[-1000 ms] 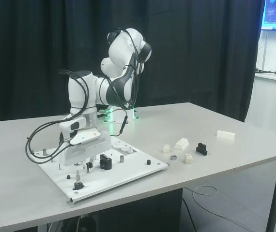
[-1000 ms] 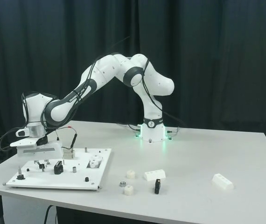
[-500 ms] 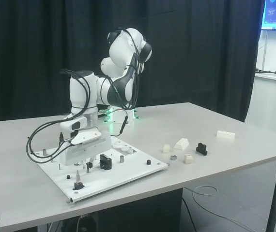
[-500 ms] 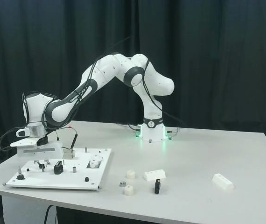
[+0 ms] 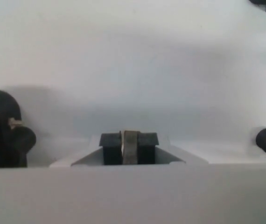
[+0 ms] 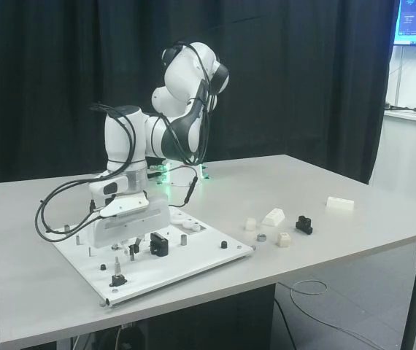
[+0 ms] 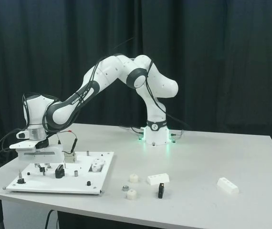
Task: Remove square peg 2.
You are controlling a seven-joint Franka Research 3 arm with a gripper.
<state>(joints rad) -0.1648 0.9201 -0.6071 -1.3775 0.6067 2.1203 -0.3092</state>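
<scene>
Over the white board [image 6: 193,255] near the counter's [image 6: 325,240] front corner, the gripper [image 5: 130,148] has lifted slightly, clamped on the square peg [image 5: 131,145], pulling it free.

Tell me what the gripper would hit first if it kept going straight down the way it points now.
Probably the white board. The gripper points down at it, shut on a small grey peg between its black fingers. The gap below is hard to judge.

Grey table [image 7: 250,157], white board [image 7: 102,177], small white blocks [image 7: 158,179], black clip [image 7: 161,190], arm base [image 7: 156,136]
</scene>
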